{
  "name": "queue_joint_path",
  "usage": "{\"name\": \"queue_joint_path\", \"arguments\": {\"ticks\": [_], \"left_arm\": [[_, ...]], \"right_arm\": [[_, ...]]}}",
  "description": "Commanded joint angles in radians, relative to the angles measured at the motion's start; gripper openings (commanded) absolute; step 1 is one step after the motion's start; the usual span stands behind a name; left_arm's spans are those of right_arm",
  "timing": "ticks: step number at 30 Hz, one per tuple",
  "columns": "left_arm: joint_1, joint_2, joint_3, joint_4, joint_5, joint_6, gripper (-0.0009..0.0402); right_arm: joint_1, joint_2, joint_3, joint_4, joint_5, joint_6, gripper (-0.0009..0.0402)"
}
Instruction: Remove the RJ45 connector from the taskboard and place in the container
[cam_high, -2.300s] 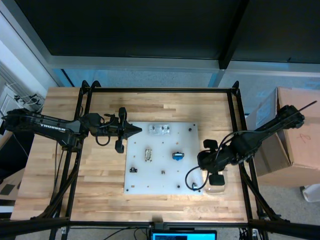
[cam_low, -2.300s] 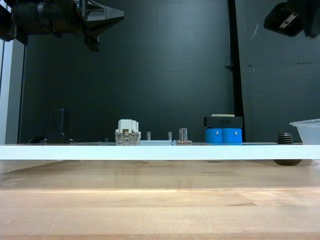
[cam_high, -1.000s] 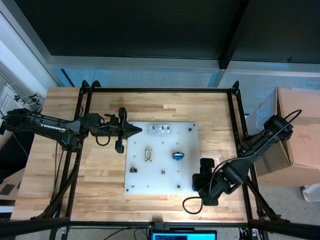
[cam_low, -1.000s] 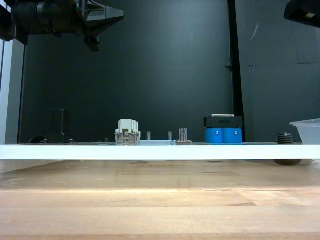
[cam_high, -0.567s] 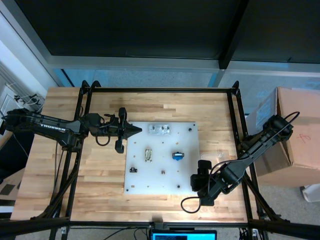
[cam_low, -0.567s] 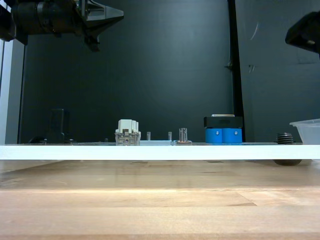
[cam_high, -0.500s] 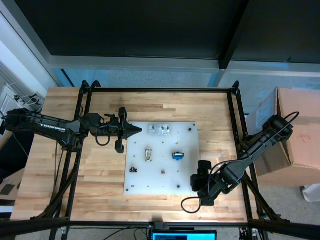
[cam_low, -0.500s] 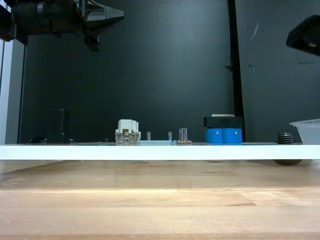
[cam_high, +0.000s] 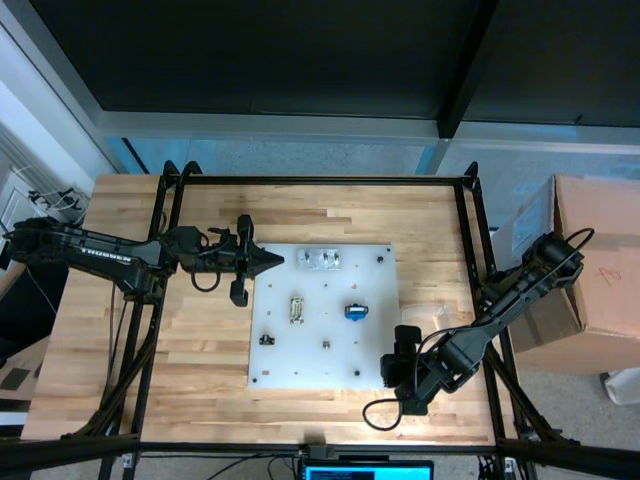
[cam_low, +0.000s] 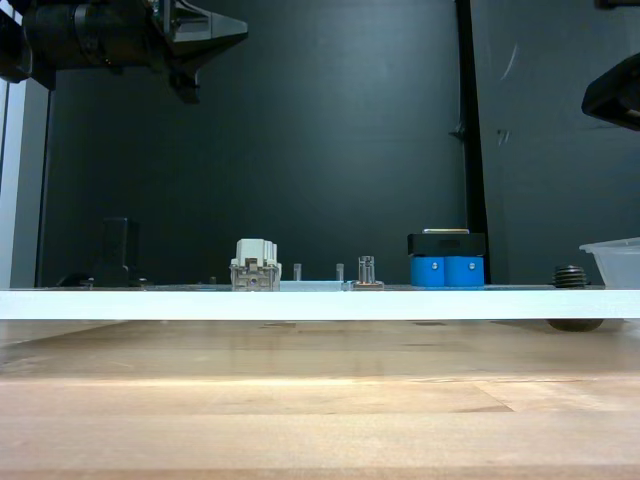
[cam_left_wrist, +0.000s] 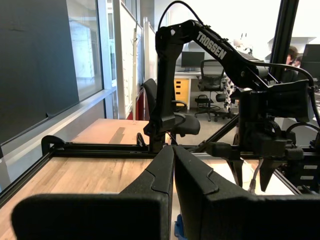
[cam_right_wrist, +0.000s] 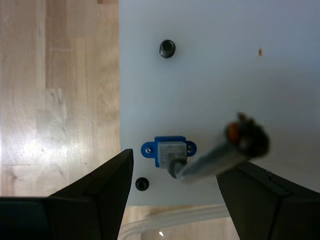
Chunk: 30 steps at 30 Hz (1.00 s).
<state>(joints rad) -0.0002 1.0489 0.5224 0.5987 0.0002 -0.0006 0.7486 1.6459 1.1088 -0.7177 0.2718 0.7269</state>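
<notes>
Over the last couple of seconds we've watched the right hand (cam_right_wrist: 175, 164) swing away from the container (cam_low: 612, 262) and settle above the near-right corner of the taskboard (cam_high: 300, 370). Its fingers are spread apart and it has barely drifted in the last half second. The RJ45 connector (cam_right_wrist: 171, 151) looks to us like it's sitting in its blue seat (cam_right_wrist: 150, 149), lined up between those fingers but untouched, so we reckon we're only lining up the grab. The left hand (cam_high: 278, 259) hasn't budged: fingers together, high over the board's far-left edge.
</notes>
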Motion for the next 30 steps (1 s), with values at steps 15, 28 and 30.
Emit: {"name": "queue_joint_path", "arguments": {"ticks": [15, 28, 30], "left_arm": [[0.000, 0.000, 0.000, 0.000, 0.000, 0.000, 0.0000], [0.000, 0.000, 0.000, 0.000, 0.000, 0.000, 0.0000], [0.000, 0.000, 0.000, 0.000, 0.000, 0.000, 0.0000]], "right_arm": [[0.000, -0.004, -0.027, 0.053, -0.001, -0.006, 0.0154], [0.000, -0.006, -0.028, 0.048, 0.002, -0.006, 0.0082], [0.000, -0.006, -0.028, 0.048, 0.017, -0.006, 0.0068]]}}
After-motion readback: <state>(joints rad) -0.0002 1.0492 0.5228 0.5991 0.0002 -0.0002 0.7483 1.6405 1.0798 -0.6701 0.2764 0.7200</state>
